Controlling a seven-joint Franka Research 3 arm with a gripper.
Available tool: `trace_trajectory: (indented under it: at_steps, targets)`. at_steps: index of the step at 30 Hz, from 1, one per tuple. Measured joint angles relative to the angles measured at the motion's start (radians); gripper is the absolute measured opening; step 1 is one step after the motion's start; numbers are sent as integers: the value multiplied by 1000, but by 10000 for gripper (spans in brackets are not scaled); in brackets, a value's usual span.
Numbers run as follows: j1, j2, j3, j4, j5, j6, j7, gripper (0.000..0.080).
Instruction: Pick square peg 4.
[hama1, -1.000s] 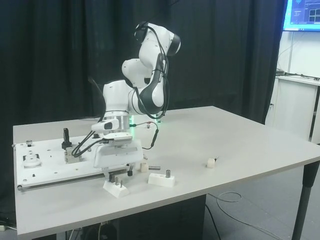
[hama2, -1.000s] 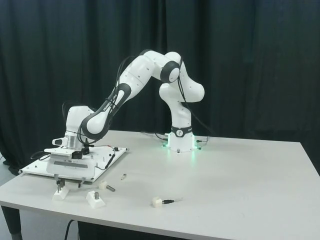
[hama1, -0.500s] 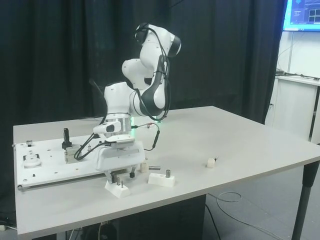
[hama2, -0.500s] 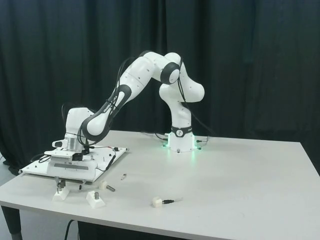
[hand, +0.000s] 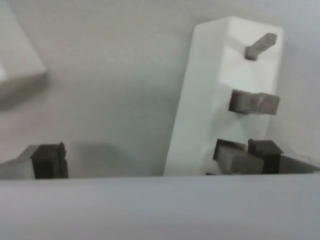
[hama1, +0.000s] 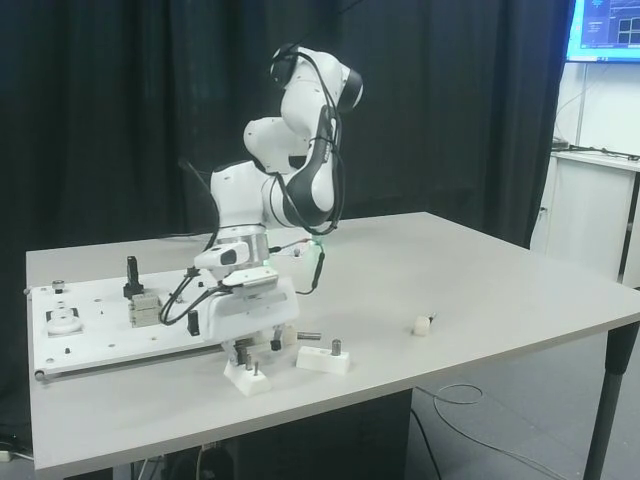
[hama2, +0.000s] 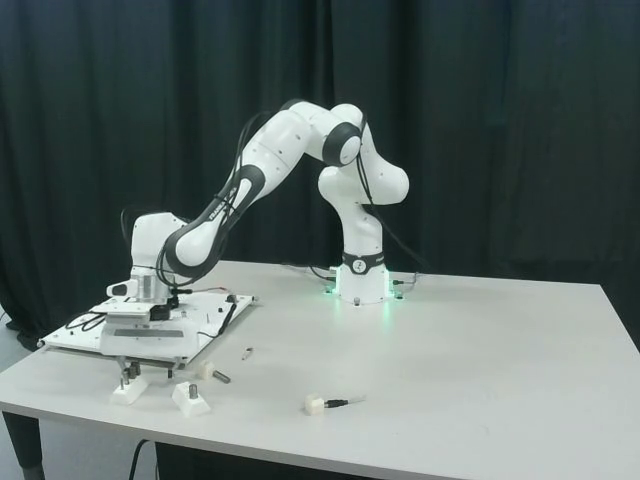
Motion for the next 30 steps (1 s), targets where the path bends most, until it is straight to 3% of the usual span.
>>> trace_trajectory:
  at_steps: [14,22,30]
  targets:
    - [47,-59,-16,-74,-65,-63,65,800]
    - [90,-98,-26,-132,-76,-56,108,800]
    - [141,-104,-73,-154,-97,-22,214,800]
